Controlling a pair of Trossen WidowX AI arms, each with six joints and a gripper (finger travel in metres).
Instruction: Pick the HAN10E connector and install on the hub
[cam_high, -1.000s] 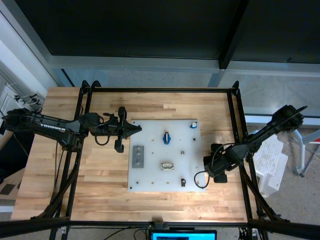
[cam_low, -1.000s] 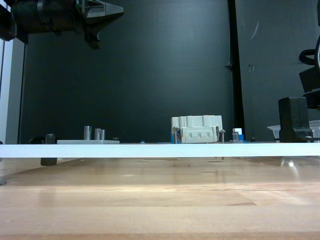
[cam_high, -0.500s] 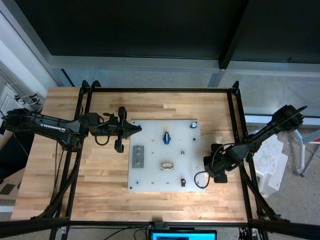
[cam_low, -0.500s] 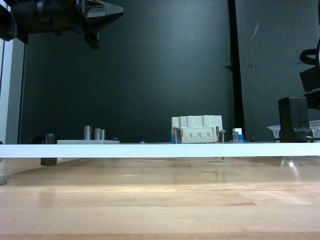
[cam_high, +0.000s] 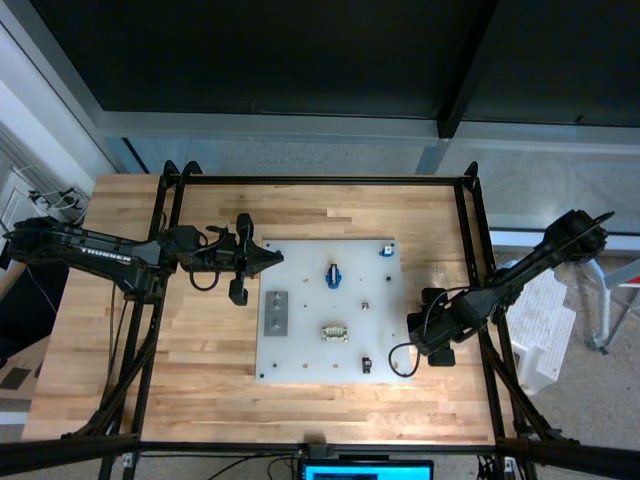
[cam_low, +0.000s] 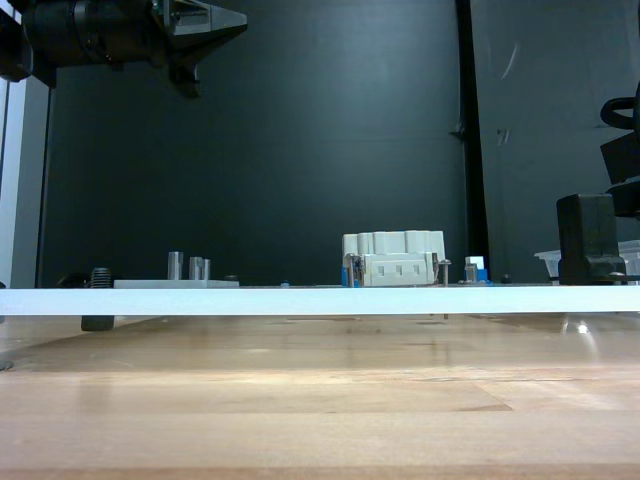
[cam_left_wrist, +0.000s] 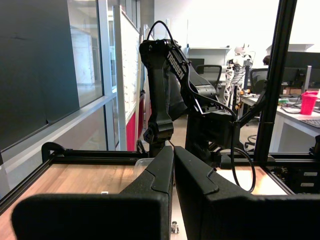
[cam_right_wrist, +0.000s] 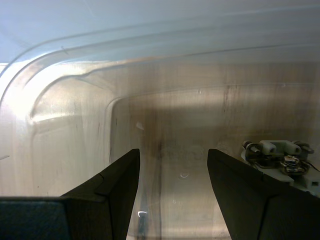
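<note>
Since the right gripper (cam_right_wrist: 172, 155) hangs with its jaws spread wide inside a clear tray (cam_right_wrist: 65, 100), at the near right of the table just beside the white board (cam_high: 300, 370), I judge that we are at the picking step. Nothing is grasped yet. The HAN10E connector (cam_right_wrist: 276, 154) lies on the floor of this tray, close beside one finger but outside the gap between the two.

The next move, as I see it, calls for a sideways shift of this gripper until the connector sits between the jaws. After that comes a small descent and a closing on its sides. The tray wall is near, so I would go slowly.

A little farther, the hub (cam_high: 337, 333) stands fixed on the board, well apart from the tray. I cannot tell from here if its opening is free.

Farthest, the left gripper (cam_left_wrist: 173, 155) is clenched on nothing, its fingers touching. It is held high over the board's far left edge, and it looks parked to me.
</note>
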